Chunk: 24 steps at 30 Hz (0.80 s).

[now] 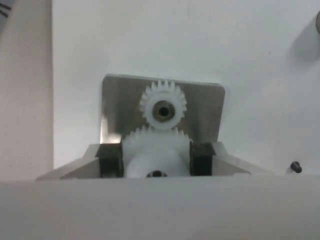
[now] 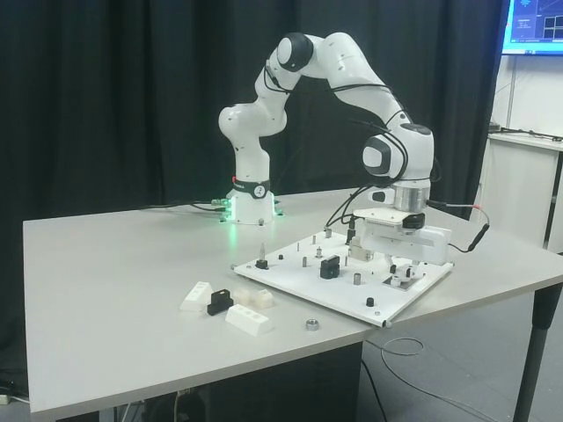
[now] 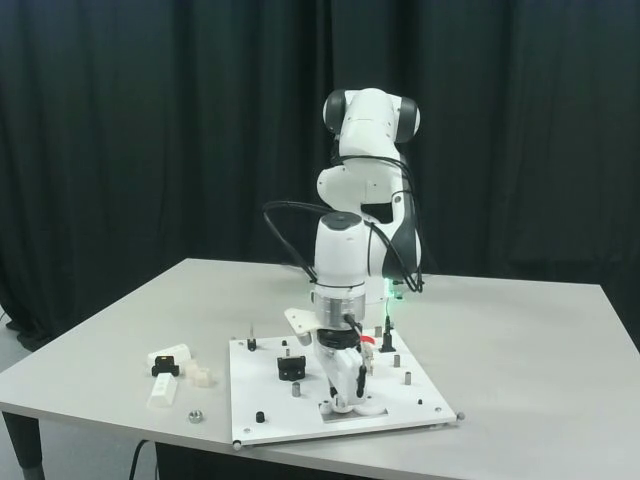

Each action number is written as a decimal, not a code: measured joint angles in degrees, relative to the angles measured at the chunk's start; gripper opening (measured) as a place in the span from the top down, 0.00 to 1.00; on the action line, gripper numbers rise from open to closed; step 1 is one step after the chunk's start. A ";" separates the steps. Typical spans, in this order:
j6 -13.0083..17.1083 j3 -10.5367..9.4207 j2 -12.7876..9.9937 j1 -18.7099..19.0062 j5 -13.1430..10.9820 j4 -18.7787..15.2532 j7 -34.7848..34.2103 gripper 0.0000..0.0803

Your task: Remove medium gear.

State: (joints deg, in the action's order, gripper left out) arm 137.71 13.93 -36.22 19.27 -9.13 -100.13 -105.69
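Note:
In the wrist view the white medium gear [image 1: 156,146] sits between my two black finger pads [image 1: 110,160], which press on its toothed sides. My gripper [image 1: 156,161] is shut on it. A smaller white gear [image 1: 163,105] meshes with it on the far side, and both rest on a grey metal plate [image 1: 116,102]. From the room views my gripper [image 2: 400,272] [image 3: 346,398] points straight down at the near right corner of the white board [image 2: 290,283] [image 3: 262,392]. The gears are hidden behind the hand there.
Several short pegs and a black part [image 2: 330,266] [image 3: 291,370] stand on the board. White blocks with a black piece [image 2: 219,301] [image 3: 163,368] and a metal nut [image 2: 310,324] [image 3: 196,416] lie on the grey table beside the board.

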 joint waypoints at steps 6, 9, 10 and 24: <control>-0.13 0.01 0.10 -0.13 -0.61 0.07 -0.79 0.65; -0.47 0.04 0.40 -0.15 -0.65 0.07 -1.45 0.65; -0.62 0.06 0.55 -0.16 -0.65 0.07 -1.57 0.65; -3.05 0.69 2.95 -0.30 -0.65 0.30 -1.62 0.65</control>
State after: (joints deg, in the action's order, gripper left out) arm 134.66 14.63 -33.26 18.97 -9.78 -99.83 -107.31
